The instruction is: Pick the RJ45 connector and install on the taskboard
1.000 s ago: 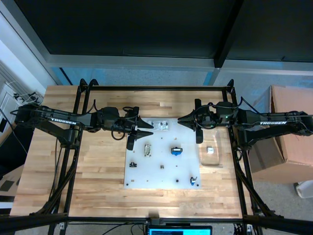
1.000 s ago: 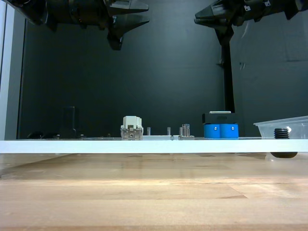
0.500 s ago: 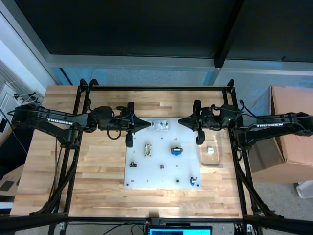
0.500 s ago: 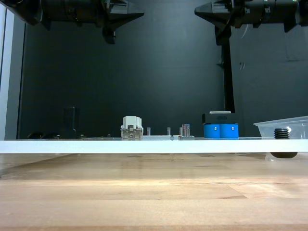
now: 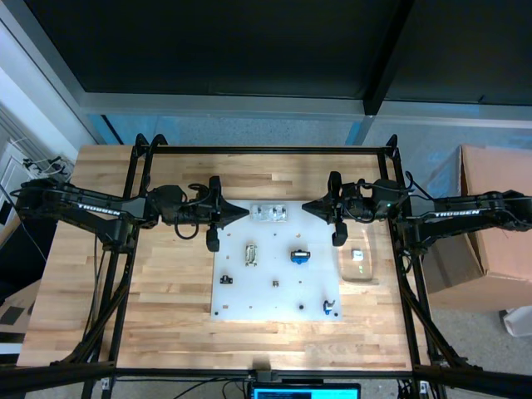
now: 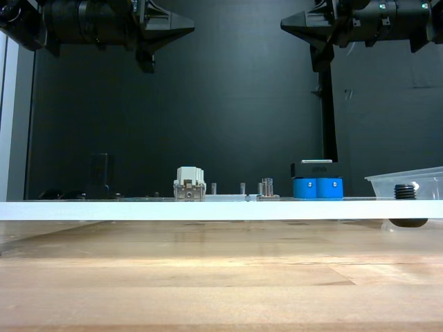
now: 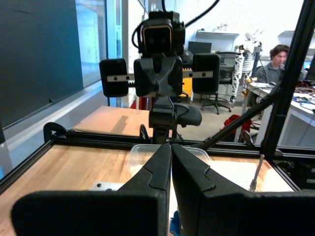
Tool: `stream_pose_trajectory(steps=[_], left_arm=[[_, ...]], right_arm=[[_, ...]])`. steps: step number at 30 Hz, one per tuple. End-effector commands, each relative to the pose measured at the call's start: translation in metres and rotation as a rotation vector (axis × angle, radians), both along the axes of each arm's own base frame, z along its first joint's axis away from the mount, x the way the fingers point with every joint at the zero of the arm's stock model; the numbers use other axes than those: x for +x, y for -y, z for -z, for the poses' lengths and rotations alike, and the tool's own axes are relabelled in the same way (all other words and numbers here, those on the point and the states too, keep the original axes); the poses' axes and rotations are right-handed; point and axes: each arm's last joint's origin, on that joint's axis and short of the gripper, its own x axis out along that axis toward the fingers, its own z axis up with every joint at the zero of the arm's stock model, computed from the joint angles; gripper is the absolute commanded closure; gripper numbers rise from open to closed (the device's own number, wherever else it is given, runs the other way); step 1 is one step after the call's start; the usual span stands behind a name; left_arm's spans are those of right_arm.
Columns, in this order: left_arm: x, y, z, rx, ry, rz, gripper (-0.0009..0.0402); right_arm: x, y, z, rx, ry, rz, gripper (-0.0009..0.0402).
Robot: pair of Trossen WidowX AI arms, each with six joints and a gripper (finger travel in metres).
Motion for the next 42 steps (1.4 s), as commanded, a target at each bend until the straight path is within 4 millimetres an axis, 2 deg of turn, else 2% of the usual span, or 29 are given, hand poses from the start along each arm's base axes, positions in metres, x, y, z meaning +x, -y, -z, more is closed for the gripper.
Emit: stream_pose_trajectory(steps=[1, 42], left_arm=[[0.0002, -0.0009, 0.0001, -0.011, -0.003, -0.023, 0.0394], [0.0004, -0.0005, 0.0003, -0.032, -0.004, -0.014, 0.0393]], right_arm=[[-0.0001, 0.0001, 0.0028, 0.007, -0.009, 0.006, 0.0393], [-0.0003, -0.0001, 0.0049, 0.01, -0.018, -0.002, 0.0393]])
